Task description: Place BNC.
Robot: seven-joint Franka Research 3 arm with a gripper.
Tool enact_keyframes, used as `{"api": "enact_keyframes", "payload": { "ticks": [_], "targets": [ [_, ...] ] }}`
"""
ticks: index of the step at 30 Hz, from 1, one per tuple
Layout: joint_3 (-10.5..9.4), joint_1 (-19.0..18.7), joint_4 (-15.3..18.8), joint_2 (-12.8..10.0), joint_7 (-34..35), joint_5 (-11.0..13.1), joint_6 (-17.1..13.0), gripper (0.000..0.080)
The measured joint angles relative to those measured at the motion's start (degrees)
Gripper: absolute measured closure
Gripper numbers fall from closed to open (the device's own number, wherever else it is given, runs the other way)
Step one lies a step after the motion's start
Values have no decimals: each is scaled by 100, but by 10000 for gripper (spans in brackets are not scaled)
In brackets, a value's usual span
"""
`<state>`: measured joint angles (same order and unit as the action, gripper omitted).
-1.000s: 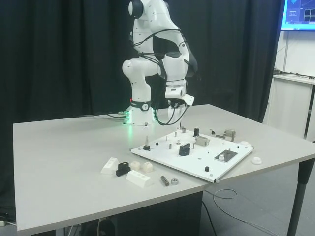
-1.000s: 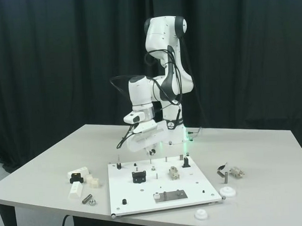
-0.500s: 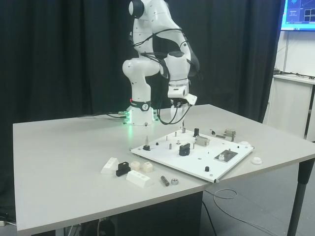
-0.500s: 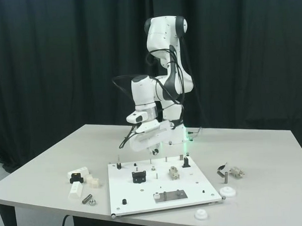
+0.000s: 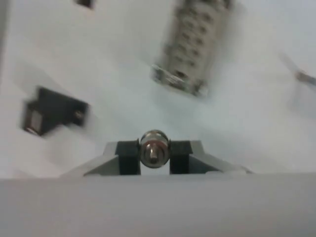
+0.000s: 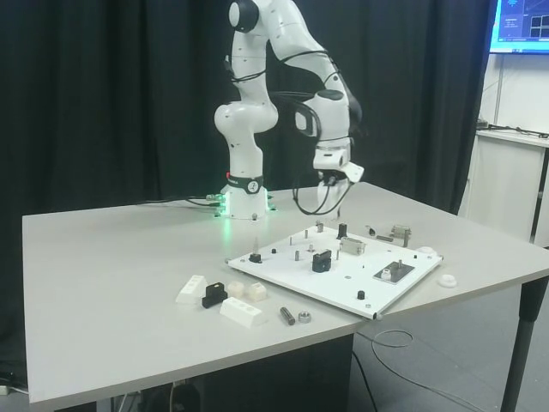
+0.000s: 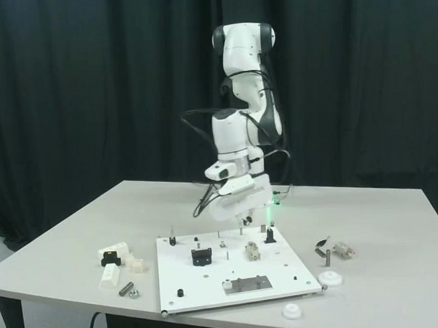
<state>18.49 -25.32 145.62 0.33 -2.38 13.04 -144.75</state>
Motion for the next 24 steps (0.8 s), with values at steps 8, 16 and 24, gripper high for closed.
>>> {"api": "enact_keyframes", "payload": {
  "ticks": [8,16,24],
  "targets": [
    [-355,-387,-50,0,993,-48,-40,680],
    [-787,-792,-133,0,2493,-524,-141,680],
    [-1363,-1127,-278,-35,4399,-1293,-154,680]
  ]
}}
